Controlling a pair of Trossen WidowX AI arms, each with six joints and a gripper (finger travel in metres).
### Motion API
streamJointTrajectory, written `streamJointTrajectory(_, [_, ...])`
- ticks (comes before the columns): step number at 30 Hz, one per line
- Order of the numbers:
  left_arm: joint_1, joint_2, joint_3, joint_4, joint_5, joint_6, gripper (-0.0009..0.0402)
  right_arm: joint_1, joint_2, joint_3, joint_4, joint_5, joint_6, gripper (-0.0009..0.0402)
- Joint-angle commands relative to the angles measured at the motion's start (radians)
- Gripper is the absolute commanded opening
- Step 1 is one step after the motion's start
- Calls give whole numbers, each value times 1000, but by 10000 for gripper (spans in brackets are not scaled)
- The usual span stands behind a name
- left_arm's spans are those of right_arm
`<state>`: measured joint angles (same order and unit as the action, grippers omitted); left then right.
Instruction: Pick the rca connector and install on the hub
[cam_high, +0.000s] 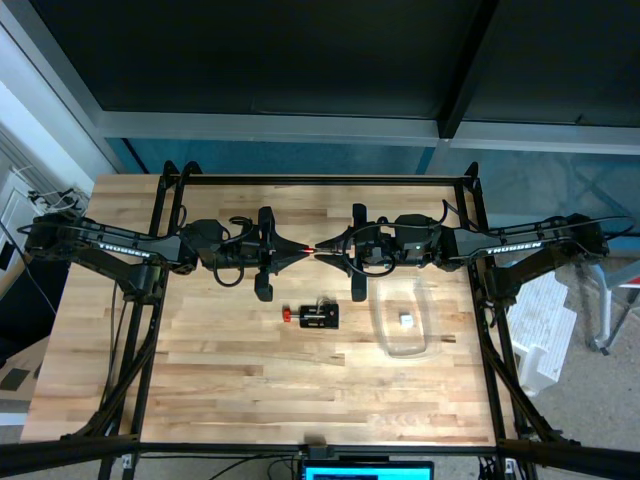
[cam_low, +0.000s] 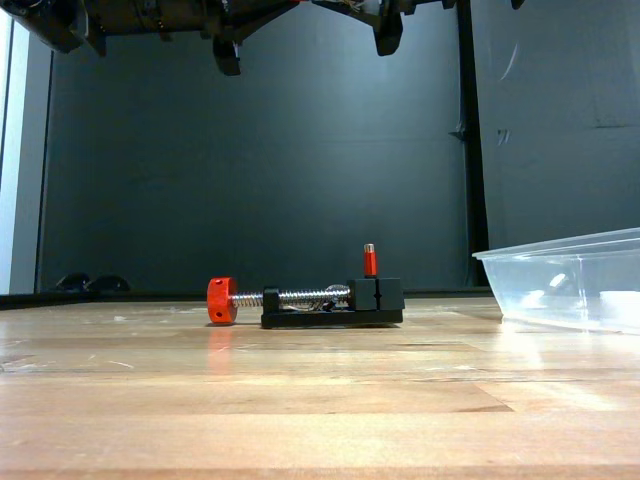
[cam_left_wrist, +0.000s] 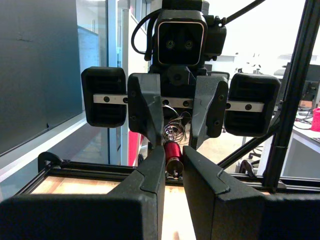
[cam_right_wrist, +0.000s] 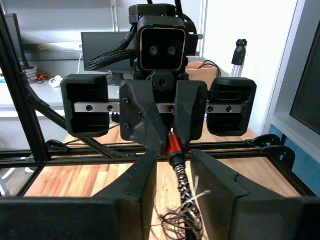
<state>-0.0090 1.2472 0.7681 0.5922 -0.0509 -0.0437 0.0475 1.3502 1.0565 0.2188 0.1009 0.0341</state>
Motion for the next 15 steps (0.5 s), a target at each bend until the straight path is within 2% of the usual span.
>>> streamJointTrajectory(1, [0,0,0,1,1,1,3,0,1,1,-12,-1,0,57])
streamJointTrajectory(9, [0,0,0,1,1,1,3,0,1,1,-23,-1,1,-2])
streamJointTrajectory(15, [0,0,0,1,2,2,15,0,0,1,-22,1,1,-1])
